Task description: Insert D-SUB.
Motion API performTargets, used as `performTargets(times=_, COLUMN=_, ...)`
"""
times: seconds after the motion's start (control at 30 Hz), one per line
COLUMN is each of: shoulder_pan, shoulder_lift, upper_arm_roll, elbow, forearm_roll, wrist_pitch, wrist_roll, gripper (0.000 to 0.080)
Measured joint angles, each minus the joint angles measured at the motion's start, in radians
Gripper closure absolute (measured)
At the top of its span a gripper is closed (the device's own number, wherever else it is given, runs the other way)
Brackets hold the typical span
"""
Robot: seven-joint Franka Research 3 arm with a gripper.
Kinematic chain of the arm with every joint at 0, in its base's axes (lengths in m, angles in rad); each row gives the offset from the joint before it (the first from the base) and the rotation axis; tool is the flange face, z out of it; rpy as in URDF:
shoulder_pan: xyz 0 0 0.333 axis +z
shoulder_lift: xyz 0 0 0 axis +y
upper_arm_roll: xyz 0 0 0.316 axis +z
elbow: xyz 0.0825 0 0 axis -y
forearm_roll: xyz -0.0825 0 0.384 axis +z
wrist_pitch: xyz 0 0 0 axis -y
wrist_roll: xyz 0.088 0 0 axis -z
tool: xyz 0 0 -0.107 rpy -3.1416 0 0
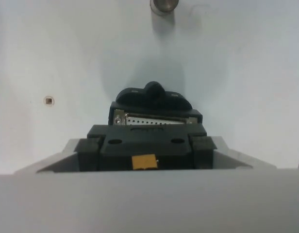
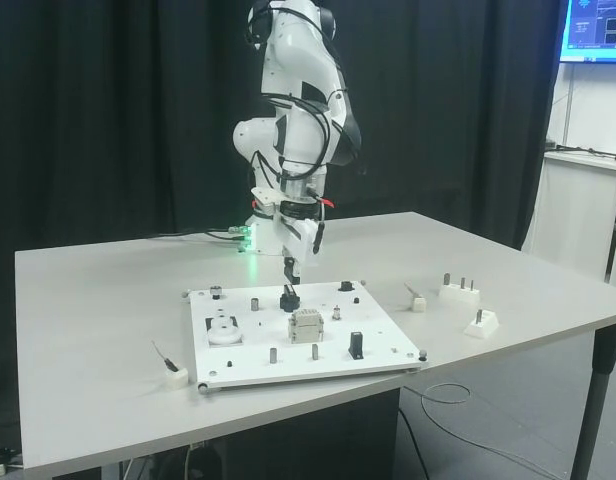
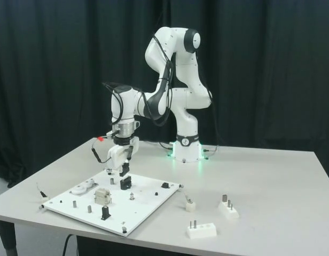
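Grey worktop (image 2: 108, 300) carries a white board (image 2: 318, 362); black curtain (image 3: 47, 64) behind. End effector (image 3: 124, 169) apparently grips the black D-SUB (image 1: 154, 109), pin face visible.

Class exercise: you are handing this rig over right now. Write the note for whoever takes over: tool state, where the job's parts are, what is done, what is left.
Tool: hangs just above the white board; the views do not settle whether it grips anything.
D-SUB connector: black, directly under the tool on the board, pin face visible in the wrist view.
Done: arm brought over the connector spot.
Left: whether the connector is fully seated cannot be told; check it and press home if needed, then lift clear.
Other small fixtures sit off the board on the grey table.
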Motion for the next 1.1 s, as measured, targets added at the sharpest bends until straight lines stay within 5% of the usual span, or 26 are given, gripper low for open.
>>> performTargets(times=1.1, shoulder_pan=0.000, shoulder_lift=-0.002, upper_arm_roll=-0.006, elbow=-0.049, forearm_roll=0.000, wrist_pitch=0.086, wrist_roll=-0.007, gripper=0.0417)
